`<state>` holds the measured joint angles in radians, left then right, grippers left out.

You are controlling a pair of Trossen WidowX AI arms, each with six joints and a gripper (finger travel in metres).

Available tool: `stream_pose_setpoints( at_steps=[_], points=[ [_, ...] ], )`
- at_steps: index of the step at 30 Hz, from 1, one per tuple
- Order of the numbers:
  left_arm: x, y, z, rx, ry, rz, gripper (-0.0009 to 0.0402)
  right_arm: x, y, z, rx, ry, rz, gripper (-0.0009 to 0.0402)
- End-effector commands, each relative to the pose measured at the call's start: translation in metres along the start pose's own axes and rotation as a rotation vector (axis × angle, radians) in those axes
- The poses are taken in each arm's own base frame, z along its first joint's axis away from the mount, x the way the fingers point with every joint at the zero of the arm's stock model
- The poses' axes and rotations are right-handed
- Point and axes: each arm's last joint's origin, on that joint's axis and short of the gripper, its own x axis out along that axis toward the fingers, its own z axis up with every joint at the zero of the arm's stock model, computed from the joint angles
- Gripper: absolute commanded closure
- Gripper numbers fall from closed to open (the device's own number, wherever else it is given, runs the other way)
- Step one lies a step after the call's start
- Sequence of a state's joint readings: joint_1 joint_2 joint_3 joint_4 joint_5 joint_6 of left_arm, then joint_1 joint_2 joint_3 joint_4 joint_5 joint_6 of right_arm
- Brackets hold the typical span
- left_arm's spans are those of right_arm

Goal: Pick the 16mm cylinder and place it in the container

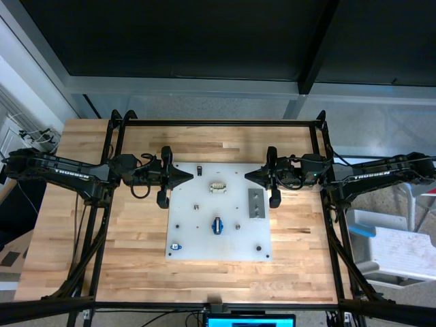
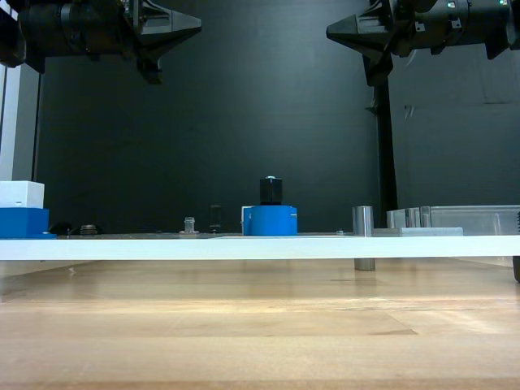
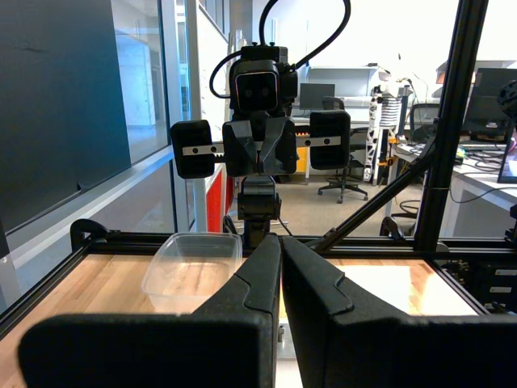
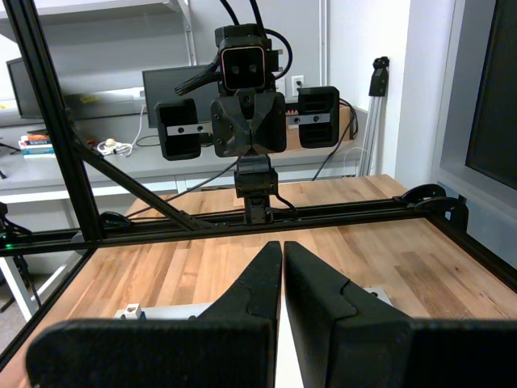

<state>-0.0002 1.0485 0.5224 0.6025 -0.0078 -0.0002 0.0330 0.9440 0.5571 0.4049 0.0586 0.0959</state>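
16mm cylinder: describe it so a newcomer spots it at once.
Below the left gripper and right gripper, both shut, lies the white board. Right of its blue-and-black part stands the 16mm cylinder, a short grey peg. It is stouter than the thin peg and smaller than the grey block.

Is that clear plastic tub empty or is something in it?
Empty: the container has nothing visible inside its clear walls. The left gripper and right gripper hover shut over opposite edges of the board.
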Motion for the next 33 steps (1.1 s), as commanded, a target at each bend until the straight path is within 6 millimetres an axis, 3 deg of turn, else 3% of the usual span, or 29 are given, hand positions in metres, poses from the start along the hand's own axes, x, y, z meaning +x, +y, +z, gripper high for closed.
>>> stream_pose_setpoints(
  at_steps=[1,10,15,25,33],
  points=[
    [0.000,0.000,0.000,0.000,0.000,0.000,0.0393,0.000,0.000,0.000,0.001,-0.001,0.000,0.0389],
    [0.000,0.000,0.000,0.000,0.000,0.000,0.0393,0.000,0.001,0.001,0.057,0.001,0.007,0.0389],
    [0.000,0.000,0.000,0.000,0.000,0.000,0.0393,0.002,0.002,0.011,0.047,0.071,0.003,0.0389],
    [0.000,0.000,0.000,0.000,0.000,0.000,0.0393,0.005,0.005,0.032,0.030,0.442,-0.043,0.0389],
    [0.000,0.000,0.000,0.000,0.000,0.000,0.0393,0.026,0.010,0.040,0.007,0.726,-0.062,0.0389]
  ],
)
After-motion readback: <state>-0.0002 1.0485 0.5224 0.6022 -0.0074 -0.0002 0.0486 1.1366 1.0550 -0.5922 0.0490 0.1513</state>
